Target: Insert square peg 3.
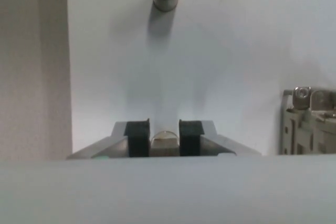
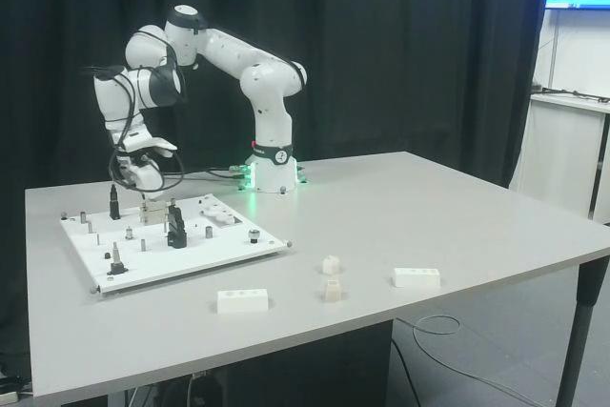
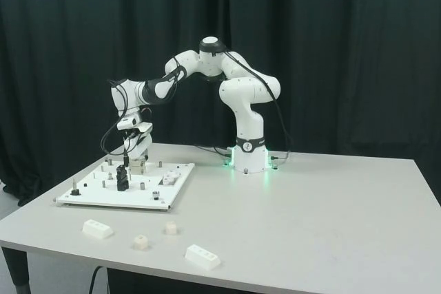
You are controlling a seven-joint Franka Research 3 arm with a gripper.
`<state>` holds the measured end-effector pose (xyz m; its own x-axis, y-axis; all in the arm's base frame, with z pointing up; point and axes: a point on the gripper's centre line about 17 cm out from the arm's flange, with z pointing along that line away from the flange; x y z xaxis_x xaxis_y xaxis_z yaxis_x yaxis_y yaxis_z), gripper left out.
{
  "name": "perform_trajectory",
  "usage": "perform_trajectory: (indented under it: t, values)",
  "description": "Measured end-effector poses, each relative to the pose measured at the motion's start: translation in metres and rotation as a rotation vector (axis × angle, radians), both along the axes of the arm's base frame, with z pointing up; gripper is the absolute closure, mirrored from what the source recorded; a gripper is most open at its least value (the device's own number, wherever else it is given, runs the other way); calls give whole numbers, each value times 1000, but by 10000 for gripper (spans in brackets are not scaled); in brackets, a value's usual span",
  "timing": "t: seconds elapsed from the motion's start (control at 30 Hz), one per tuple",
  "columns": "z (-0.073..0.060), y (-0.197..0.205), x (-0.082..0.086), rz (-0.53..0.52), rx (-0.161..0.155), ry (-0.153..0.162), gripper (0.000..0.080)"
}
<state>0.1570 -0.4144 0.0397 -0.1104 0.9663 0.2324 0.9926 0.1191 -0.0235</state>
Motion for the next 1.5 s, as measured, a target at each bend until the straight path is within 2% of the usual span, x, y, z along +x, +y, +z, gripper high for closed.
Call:
perform_trajectory:
  t: [0.3, 0.73, 0.77, 0.8, 0.83, 1.0, 1.03, 1.23, 1.27, 1.5]
  values:
    - [0, -2, 1, -33, -3, 2, 689]
    - [1, -8, 2, -27, -10, -5, 689]
    - [1, -8, 2, -27, -10, -5, 605]
    - [1, -9, 2, -27, -11, -5, 605]
    - [1, -9, 2, -27, -11, -5, 305]
    - [2, -9, -1, -25, -10, 5, 305]
    - [3, -9, -1, -24, -10, 8, 85]
    - [10, -7, -7, -10, -7, 37, 85]
    - [12, -7, -9, -8, -7, 44, 18]
    - [25, -7, -15, -25, -15, 82, 7]
